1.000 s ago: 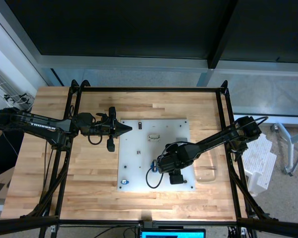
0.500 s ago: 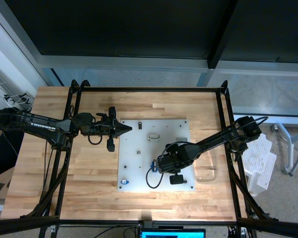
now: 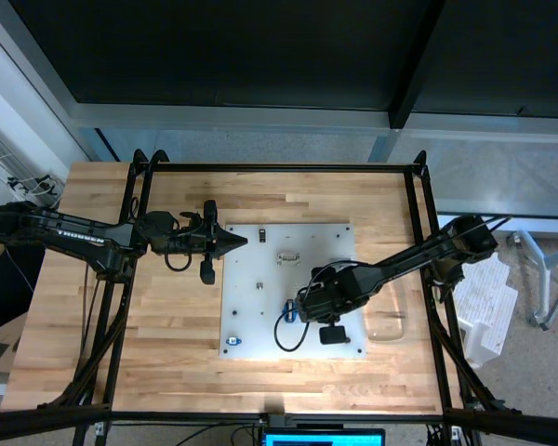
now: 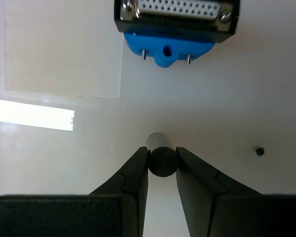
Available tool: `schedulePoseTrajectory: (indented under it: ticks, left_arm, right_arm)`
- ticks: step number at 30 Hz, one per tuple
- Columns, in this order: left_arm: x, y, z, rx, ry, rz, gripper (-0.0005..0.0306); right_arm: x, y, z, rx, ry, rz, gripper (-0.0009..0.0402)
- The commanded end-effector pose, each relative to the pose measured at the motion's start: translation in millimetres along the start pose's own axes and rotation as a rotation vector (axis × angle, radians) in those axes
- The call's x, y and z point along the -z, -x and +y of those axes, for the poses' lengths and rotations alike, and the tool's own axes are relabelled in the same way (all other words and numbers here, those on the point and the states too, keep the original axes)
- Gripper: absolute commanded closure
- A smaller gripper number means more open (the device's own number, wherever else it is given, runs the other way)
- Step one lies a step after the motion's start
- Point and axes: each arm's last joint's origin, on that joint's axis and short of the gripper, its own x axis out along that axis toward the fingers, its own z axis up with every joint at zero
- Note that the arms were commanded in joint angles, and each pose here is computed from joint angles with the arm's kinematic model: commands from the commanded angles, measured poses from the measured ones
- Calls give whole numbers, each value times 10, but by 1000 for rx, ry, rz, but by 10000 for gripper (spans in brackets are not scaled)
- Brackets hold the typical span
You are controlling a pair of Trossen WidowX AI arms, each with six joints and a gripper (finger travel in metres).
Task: Remove the 16mm cylinder and place in the container
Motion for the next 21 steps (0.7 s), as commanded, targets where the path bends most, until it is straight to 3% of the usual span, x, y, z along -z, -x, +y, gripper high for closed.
schedulePoseTrajectory:
  ticks: [1,9,21]
  left_arm:
    - [0,0,0,0,0,0,300]
    - [0,0,0,0,0,0,300]
    - [0,0,0,0,0,0,300]
  right_arm:
    - [3,60,-6,-3,-11,-15,389]
    - [20,210,-21,-14,-50,-53,389]
    - [68,264,40,-17,-62,-43,389]
